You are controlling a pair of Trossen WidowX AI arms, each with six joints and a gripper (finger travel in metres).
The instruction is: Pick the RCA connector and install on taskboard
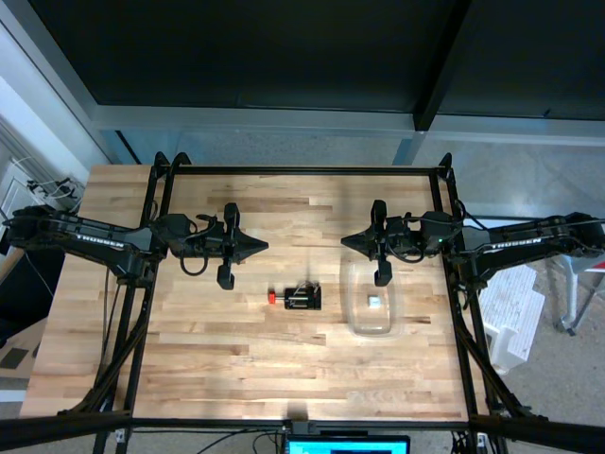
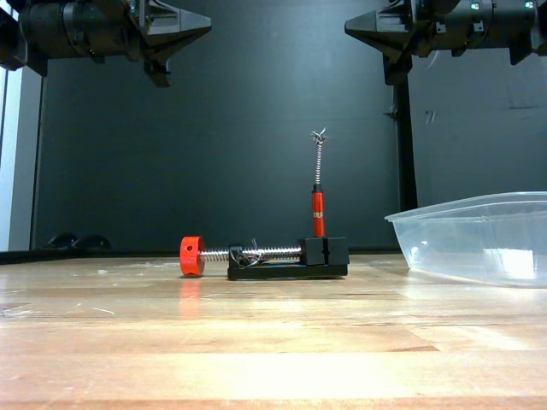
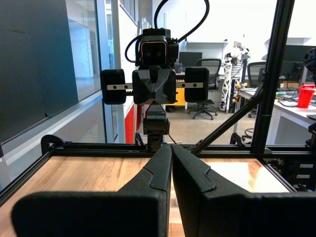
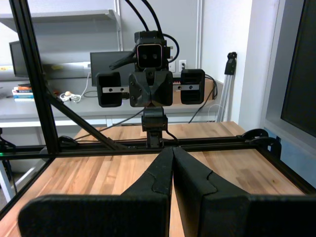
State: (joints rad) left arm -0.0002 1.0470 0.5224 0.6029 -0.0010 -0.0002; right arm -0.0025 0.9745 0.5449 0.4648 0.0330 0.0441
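Note:
In the low view the red connector (image 2: 318, 212) stands upright on the black vise (image 2: 288, 256), and its braided cable (image 2: 319, 161) rises free above it with nothing holding it. I cannot separate the stub from the connector. From above, the vise (image 1: 303, 299) lies mid-table with its red knob (image 1: 271, 298) pointing left. My left gripper (image 1: 259, 248) hovers high, left of the vise, shut and empty; its fingers (image 3: 160, 170) meet. My right gripper (image 1: 346, 242) hovers high, right of the vise, over the tray's far end, shut and empty (image 4: 173, 150).
The clear tray (image 1: 357, 322) lies right of the vise with only the white block (image 1: 375, 302) in it; its wall (image 2: 479, 224) shows in the low view. A black frame rail (image 1: 302, 171) edges the far side of the table. Bare wood fronts the vise.

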